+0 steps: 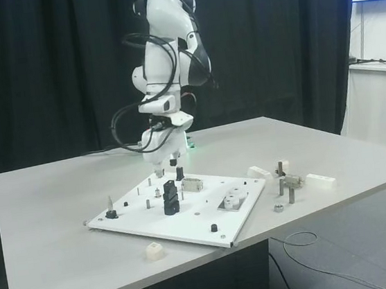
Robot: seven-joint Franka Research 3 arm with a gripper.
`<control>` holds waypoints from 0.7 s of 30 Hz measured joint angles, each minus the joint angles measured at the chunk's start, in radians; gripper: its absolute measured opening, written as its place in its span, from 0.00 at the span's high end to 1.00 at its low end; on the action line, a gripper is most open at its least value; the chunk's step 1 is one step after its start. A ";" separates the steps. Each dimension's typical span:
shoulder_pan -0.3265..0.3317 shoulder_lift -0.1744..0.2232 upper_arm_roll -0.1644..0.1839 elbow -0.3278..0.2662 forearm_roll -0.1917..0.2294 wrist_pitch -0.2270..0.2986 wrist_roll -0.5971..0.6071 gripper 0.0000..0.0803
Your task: Remove D-SUB.
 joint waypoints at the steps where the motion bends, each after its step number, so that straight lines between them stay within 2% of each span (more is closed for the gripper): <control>1: -0.001 0.005 -0.002 0.003 0.010 0.000 -0.001 0.00; 11: -0.001 0.029 -0.008 0.006 0.076 -0.007 -0.001 0.00; 21: -0.001 0.049 -0.013 0.000 0.102 -0.010 -0.001 0.00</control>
